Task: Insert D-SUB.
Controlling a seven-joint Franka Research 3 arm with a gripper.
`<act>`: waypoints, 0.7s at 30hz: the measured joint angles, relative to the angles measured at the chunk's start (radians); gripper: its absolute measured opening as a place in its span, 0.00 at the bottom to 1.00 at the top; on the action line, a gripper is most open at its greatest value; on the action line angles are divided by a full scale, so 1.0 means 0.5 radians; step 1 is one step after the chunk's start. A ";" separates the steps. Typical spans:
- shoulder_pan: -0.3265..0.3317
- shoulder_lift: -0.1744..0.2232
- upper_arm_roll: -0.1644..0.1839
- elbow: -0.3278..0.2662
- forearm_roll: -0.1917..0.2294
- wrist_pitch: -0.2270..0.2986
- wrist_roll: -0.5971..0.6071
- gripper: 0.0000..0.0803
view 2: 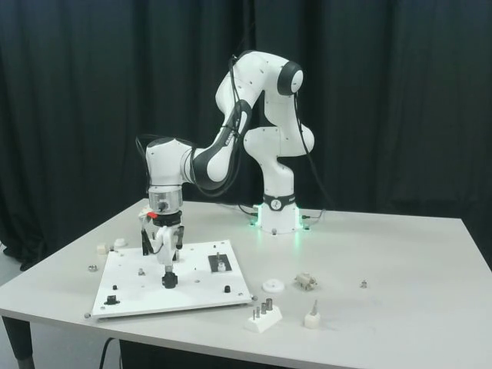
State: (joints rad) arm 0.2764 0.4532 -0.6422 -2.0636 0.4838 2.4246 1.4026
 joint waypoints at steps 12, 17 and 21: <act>0.000 -0.031 -0.017 0.003 -0.054 0.013 0.000 0.89; 0.000 -0.078 -0.029 0.002 -0.085 0.002 0.000 0.89; 0.000 -0.120 -0.038 0.000 -0.115 -0.028 0.000 0.99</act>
State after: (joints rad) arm 0.2765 0.3932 -0.6613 -2.0634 0.4265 2.4107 1.4026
